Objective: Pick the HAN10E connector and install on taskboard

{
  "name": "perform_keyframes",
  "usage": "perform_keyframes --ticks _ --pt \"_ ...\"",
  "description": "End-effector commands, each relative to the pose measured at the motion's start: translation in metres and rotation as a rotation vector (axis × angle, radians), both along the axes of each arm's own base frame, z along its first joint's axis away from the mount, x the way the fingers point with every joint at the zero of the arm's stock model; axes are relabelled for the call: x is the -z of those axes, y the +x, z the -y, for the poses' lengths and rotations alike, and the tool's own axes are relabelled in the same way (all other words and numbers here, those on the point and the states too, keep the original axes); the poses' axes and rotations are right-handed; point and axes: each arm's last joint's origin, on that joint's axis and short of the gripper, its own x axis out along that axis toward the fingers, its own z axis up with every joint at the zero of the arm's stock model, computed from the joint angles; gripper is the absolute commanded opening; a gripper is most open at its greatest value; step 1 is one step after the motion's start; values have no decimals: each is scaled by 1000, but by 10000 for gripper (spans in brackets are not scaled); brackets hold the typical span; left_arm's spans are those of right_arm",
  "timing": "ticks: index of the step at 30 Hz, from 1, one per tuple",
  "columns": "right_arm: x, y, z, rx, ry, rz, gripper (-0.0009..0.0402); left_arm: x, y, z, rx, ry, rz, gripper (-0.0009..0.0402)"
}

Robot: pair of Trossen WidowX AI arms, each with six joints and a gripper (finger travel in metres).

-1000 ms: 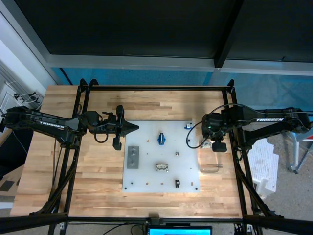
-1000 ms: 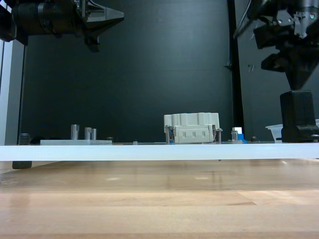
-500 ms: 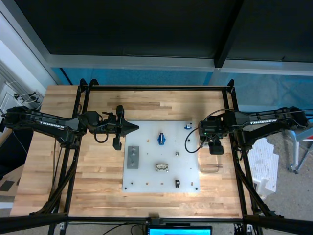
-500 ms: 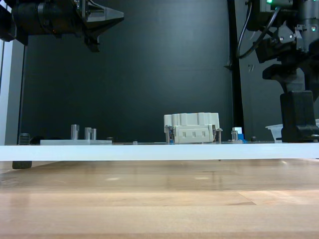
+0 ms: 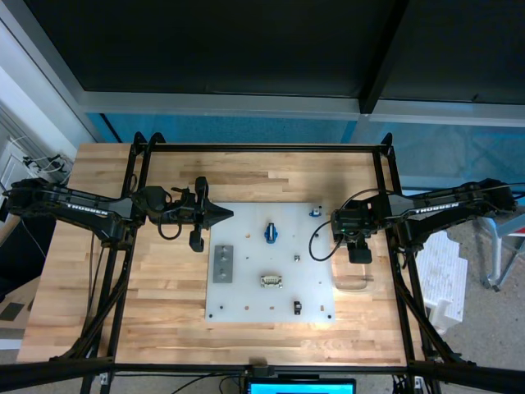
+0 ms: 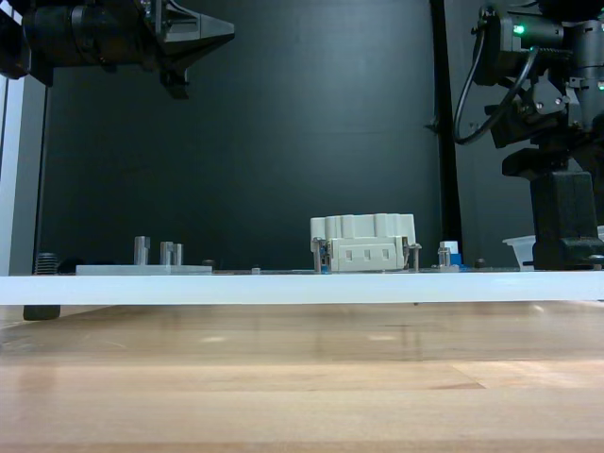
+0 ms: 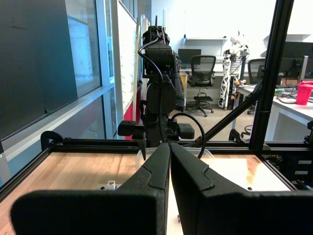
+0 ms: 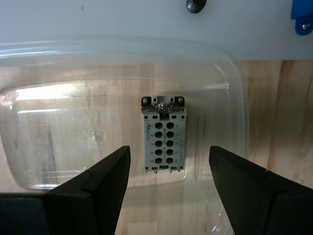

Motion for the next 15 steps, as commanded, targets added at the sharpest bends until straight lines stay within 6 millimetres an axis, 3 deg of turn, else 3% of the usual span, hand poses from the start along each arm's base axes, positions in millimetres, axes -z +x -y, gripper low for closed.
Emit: perform_keyframes --ticks 1,15 --pt "1 2 -1 49 8 3 224 0 0 0 0 0 0 1" --pt "12 0 -1 196 -17 0 224 0 0 0 0 0 0 1"
